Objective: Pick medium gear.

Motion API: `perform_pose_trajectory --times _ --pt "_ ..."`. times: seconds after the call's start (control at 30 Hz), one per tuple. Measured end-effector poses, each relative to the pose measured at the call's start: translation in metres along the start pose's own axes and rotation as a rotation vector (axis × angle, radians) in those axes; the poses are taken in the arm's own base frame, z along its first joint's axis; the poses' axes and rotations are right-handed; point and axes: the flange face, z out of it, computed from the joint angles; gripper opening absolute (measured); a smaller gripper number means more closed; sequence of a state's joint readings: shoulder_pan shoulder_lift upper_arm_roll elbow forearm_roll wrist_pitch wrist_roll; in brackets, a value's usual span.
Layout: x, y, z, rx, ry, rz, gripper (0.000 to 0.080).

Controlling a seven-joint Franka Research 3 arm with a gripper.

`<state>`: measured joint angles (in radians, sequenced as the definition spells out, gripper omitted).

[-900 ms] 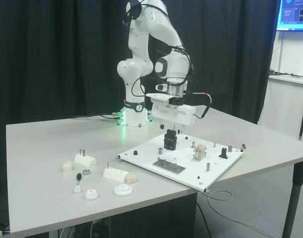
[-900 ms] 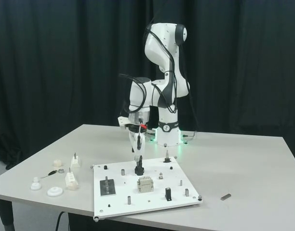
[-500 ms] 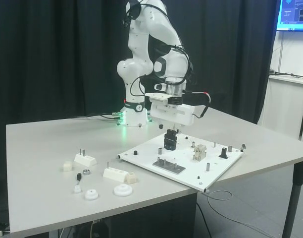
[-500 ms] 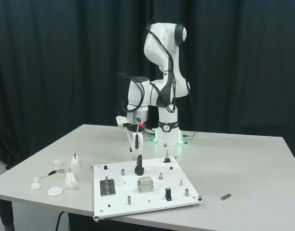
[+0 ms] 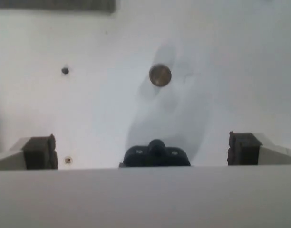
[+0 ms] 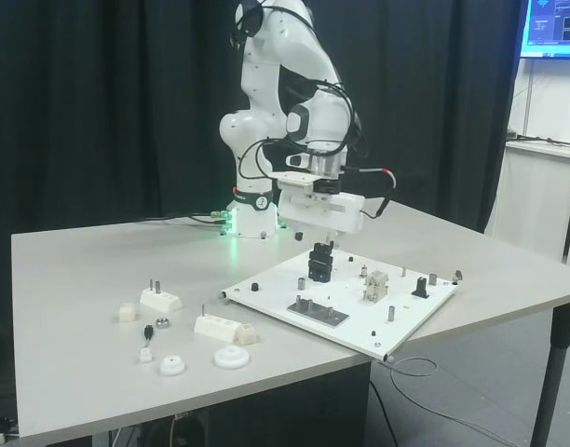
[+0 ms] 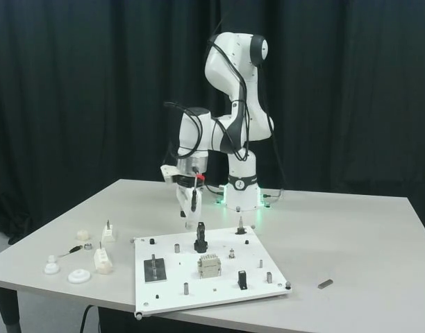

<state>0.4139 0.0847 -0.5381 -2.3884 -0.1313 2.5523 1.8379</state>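
Grey table (image 6: 71, 279) holds white board (image 6: 425, 307); gripper (image 6: 324, 246) hangs above black part (image 6: 319, 267), fingers spread, nothing held.

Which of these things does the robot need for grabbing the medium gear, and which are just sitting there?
For the job:
- medium gear, the middle-sized of three white gears on the grey table
- gripper, open, above the white board

Just lying about:
- white board
- black part standing on that board
- large gear
- small gear
- white block
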Motion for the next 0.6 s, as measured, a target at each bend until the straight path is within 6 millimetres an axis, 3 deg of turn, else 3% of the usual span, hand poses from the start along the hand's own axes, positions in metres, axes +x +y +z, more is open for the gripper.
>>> perform_pose_trajectory --times 0.6 --pt "0.024 -0.018 -0.013 0.034 0.001 -0.091 0.08"
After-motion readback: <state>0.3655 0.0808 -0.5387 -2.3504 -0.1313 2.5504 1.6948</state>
